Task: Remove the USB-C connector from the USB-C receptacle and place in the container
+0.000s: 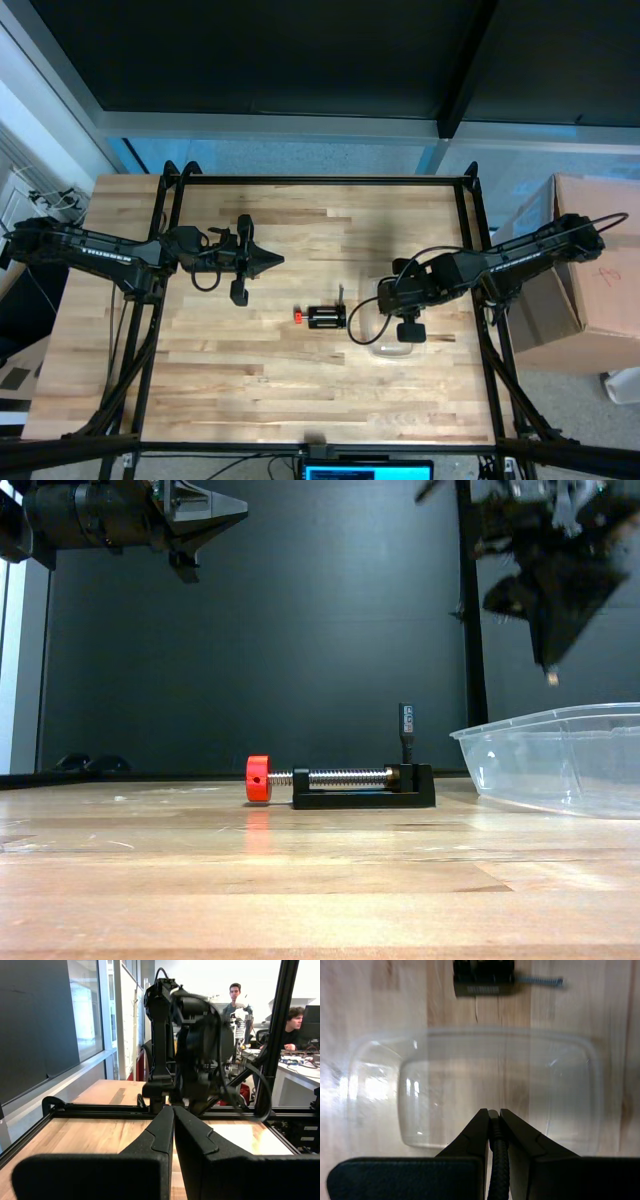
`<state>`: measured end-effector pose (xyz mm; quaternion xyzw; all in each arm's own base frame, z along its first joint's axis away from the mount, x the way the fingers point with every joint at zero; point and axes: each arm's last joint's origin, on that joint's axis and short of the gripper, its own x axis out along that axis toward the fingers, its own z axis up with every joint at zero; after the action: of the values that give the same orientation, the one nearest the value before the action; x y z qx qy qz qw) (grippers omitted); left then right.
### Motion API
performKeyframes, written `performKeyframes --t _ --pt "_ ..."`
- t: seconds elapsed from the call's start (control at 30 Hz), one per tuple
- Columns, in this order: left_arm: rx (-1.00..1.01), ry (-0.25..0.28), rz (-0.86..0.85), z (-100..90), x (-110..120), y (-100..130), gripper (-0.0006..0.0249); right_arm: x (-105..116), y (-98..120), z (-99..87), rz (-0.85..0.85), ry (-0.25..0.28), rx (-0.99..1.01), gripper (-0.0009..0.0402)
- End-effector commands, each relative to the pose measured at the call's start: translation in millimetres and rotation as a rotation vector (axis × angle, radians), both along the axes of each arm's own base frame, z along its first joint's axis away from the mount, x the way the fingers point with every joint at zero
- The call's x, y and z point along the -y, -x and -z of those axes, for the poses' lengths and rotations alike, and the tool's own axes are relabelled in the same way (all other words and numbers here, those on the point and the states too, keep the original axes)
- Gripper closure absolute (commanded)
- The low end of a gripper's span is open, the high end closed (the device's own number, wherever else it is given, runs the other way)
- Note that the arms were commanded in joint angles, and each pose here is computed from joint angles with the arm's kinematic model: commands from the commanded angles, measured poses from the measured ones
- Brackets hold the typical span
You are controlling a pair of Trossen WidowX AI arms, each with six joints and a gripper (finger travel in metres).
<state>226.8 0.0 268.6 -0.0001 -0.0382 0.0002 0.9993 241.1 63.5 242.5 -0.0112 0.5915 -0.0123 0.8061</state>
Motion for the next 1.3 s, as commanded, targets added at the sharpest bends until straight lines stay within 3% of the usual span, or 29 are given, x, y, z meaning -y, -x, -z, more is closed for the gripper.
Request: performKeyframes --t 0.03,0.23,0.43,0.73,0.97,1.1,1.3 --pt "0.000 0.000 0.000 0.1 0 0 0.0243 0 2 18.9 -0.002 -0.002 0.010 0.0393" --pt "0.000 0.000 0.000 0.1 0 0 0.0243 1 9 45.0 0.002 -0.003 0.005 0.0393" --pt "0.000 0.000 0.000 0.1 0 0 0.0243 1 10 52.3 0.016 -0.014 0.022 0.0387" --pt "0.000 0.000 0.000 0.1 0 0 0.0243 0 9 50.9 0.018 -0.018 0.035 0.0254" --pt "0.000 0.000 0.000 0.1 0 0 0.0243 -1 5 39.9 0.016 -0.025 0.056 0.0163" --pt "0.000 0.000 0.000 0.1 0 0 0.0243 -2 3 29.3 0.015 -0.020 0.042 0.0138" --pt "0.000 0.000 0.000 0.1 0 0 0.0243 -2 2 16.9 0.012 -0.017 0.033 0.0135"
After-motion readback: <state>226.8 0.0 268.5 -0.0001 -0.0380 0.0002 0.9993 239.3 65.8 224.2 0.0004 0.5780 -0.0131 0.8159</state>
